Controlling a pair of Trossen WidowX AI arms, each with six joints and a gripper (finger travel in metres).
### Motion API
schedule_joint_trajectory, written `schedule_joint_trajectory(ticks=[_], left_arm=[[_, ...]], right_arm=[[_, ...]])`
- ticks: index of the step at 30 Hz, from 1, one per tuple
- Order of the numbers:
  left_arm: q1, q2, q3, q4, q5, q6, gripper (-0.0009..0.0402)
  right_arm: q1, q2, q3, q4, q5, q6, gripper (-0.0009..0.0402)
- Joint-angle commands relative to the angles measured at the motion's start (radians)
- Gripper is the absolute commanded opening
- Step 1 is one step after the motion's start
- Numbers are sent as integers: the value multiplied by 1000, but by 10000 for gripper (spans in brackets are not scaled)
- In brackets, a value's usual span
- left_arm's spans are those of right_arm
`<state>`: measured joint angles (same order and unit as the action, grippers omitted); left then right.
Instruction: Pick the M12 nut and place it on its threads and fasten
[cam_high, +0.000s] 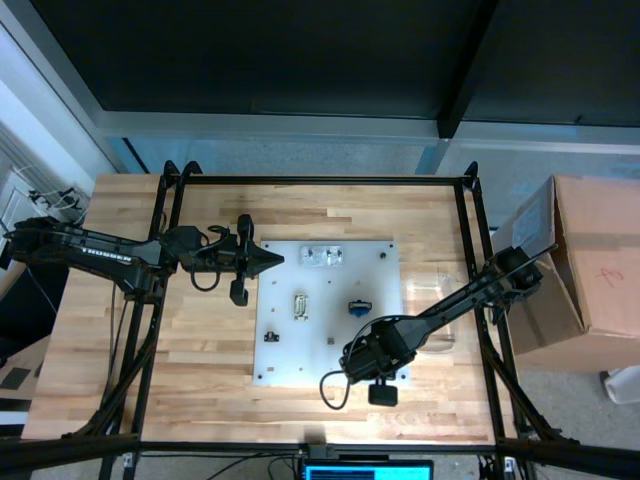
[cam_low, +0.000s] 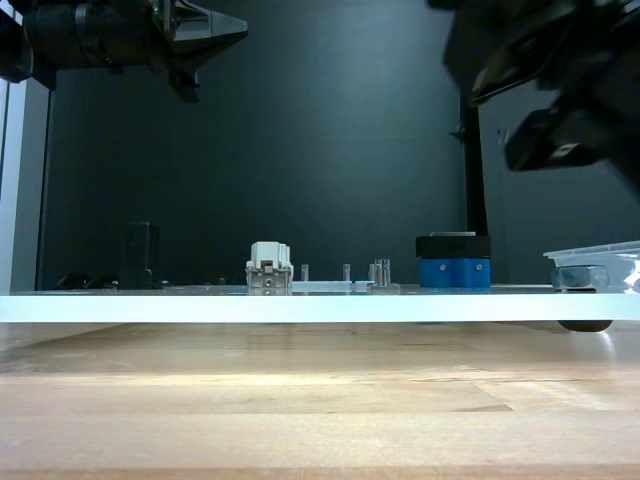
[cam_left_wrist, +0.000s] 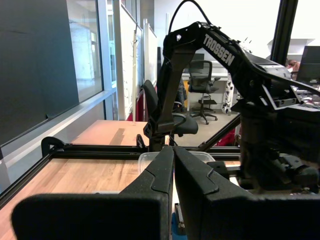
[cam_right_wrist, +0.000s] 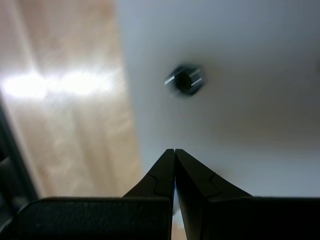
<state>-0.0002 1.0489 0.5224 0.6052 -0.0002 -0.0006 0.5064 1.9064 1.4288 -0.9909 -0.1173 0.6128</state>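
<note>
Left tool (cam_left_wrist: 173, 148) hangs high over the board's (cam_high: 300, 355) 10 o'clock, fingers together, empty. Right tool (cam_right_wrist: 174, 150), pinched together on nothing, hovers at 5 o'clock. The nut (cam_right_wrist: 198, 79) sits on its stud (cam_right_wrist: 185, 82) just beyond. I'd spread, centre, descend square, then twist.

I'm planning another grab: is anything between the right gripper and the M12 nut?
Nothing visible: only bare white board lies between the shut, empty right gripper and the nut, which seems on its stud. Left gripper hangs shut above the board's far left.
</note>
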Motion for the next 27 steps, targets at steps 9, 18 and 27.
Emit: schedule_joint_trajectory(ticks=[9, 18, 27], left_arm=[[0, 0, 0, -2, 0, 0, 0], [0, 0, 0, -2, 0, 0, 0], [0, 0, 0, -3, 0, 0, 0]], right_arm=[[2, 14, 0, 37, 237, 72, 0], [5, 60, 0, 117, 205, 86, 0], [6, 26, 0, 31, -8, 63, 0]])
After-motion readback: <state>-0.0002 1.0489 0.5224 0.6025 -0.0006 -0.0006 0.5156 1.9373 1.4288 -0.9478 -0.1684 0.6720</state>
